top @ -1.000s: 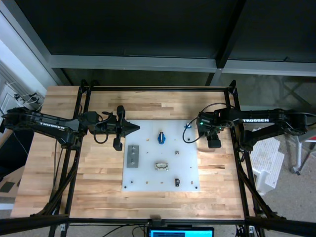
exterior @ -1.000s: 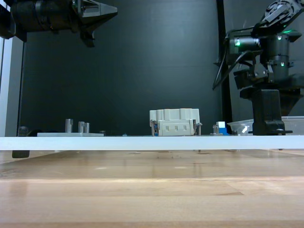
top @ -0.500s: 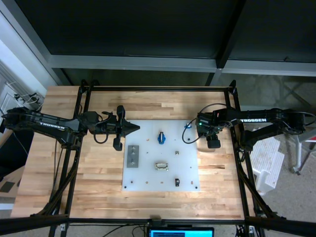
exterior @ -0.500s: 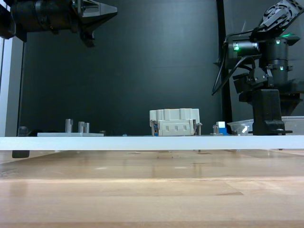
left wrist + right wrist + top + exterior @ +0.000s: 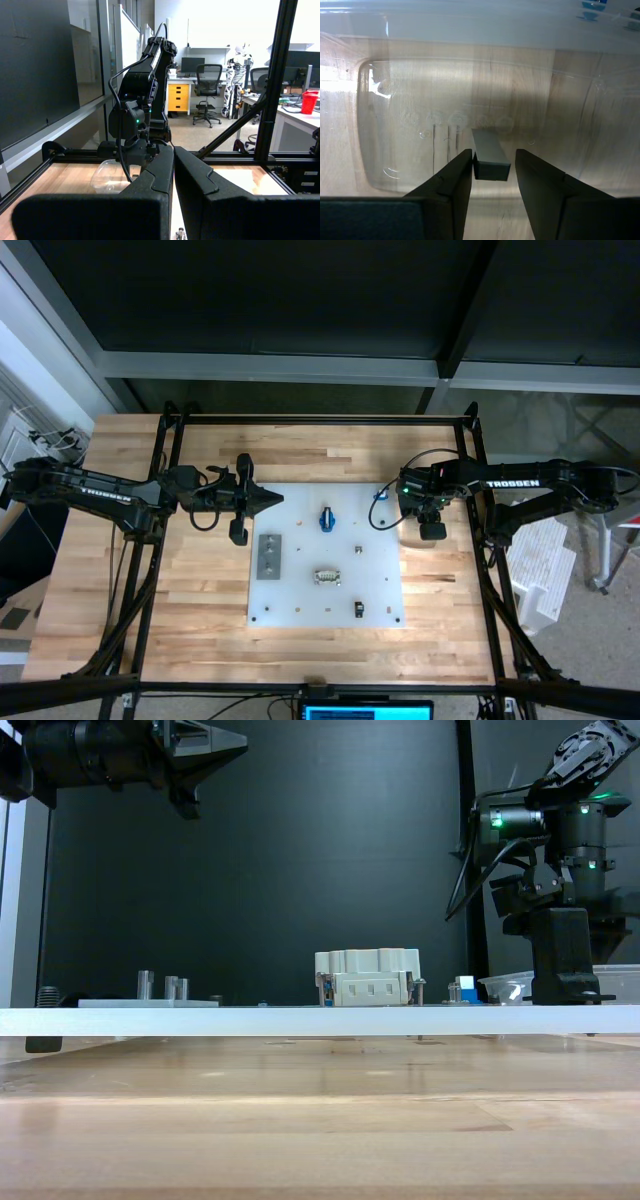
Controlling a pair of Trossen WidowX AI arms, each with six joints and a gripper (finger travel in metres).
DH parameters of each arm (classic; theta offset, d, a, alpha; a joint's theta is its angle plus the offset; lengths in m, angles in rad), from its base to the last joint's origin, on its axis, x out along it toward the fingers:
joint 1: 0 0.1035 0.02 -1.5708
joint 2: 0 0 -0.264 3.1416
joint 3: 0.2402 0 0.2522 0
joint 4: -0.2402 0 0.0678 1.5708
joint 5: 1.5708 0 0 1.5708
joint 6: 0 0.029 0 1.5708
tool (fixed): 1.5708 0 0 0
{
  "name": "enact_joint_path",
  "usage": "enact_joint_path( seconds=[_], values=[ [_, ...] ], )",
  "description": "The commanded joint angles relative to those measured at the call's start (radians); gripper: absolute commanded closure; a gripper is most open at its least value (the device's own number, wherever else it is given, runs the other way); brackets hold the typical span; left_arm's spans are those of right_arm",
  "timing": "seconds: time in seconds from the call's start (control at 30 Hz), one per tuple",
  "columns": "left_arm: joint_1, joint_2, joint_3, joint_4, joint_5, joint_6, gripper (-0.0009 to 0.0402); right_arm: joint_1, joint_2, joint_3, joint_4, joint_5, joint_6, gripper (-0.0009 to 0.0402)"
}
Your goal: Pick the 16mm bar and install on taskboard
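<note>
Butcher-block table (image 5: 200, 620), white taskboard (image 5: 300, 590) centred, with the 16mm bar (image 5: 489, 147) lying flat in clear tray (image 5: 395, 100) to its right, long axis running away from the wrist camera, straddled by parted fingers of right gripper (image 5: 432, 531) — left gripper (image 5: 272, 499) closed, high over the board's far-left corner — TROSSEN lettering (image 5: 513, 483) on both arms.

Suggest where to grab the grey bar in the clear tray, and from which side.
Grip the grey bar across its two long flat sides, coming straight down from above. It lies flat on the clear tray floor, so the top is probably the only free approach. The right gripper straddles one end, fingers open. The left gripper is parked above the taskboard's left edge.
</note>
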Motion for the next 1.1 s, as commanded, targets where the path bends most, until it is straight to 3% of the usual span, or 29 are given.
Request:
enact_joint_path(
  seconds=[0.03, 0.47, 0.77, 1.1],
  values=[
    [0.000, 0.000, 0.000, 0.000, 0.000, 0.000, 0.0393, 0.000, 0.000, 0.000, 0.000, 0.000, 0.000, 0.0297],
    [0.000, 0.000, 0.000, 0.000, 0.000, 0.000, 0.0393, 0.000, -0.001, 0.000, 0.002, 0.000, -0.002, 0.0355],
    [0.000, 0.000, 0.000, 0.000, 0.000, 0.000, 0.0393, 0.000, -0.032, 0.007, -0.008, 0.000, -0.008, 0.0374],
    [0.000, 0.000, 0.000, 0.000, 0.000, 0.000, 0.0393, 0.001, -0.076, 0.140, -0.191, 0.000, -0.008, 0.0373]
  ],
)
